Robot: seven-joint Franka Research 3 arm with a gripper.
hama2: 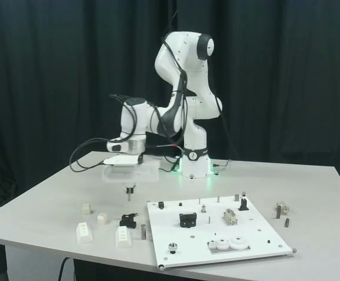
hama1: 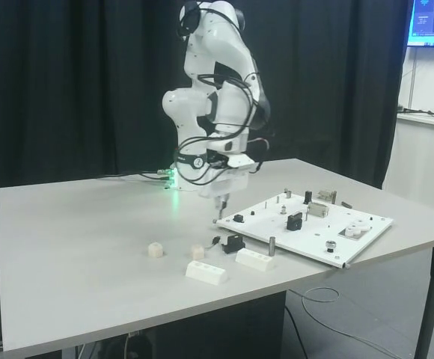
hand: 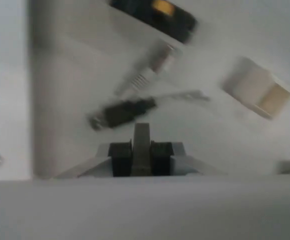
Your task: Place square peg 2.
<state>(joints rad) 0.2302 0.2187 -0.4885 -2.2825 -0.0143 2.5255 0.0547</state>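
Above the table (hama1: 75, 224), just off the white board's (hama2: 258, 249) near corner, the gripper (hama2: 129, 190) hung with its fingers clenched on a slim grey peg (hand: 141, 145). The wrist view showed that grasp plainly: two black pads pressed against the peg's sides, the peg standing upright between them. In both room views the peg was only a short stub below the gripper (hama1: 219, 202), clear of every surface.

By my judgement the pickup was done and the carry was under way; the insertion remained. The peg had not reached any hole, and which socket on the board was meant for it could not be told from these pictures.

From the gripper in the second room view, the board lay toward 4 o'clock, a black clip (hama2: 128, 220) sat at 6 o'clock, and four small white blocks (hama2: 123, 237) lay from 6 to 8 o'clock. A dark pin (hama2: 141, 232) stood upright just beside the board's edge.

Only the wrist view gave the grip itself, along with a black connector (hand: 122, 112) and a block (hand: 257, 87) on the table below. Only the room views showed the height of the gripper, the whole board with its fixtures, and the green light (hama1: 170, 179) at the arm's base.
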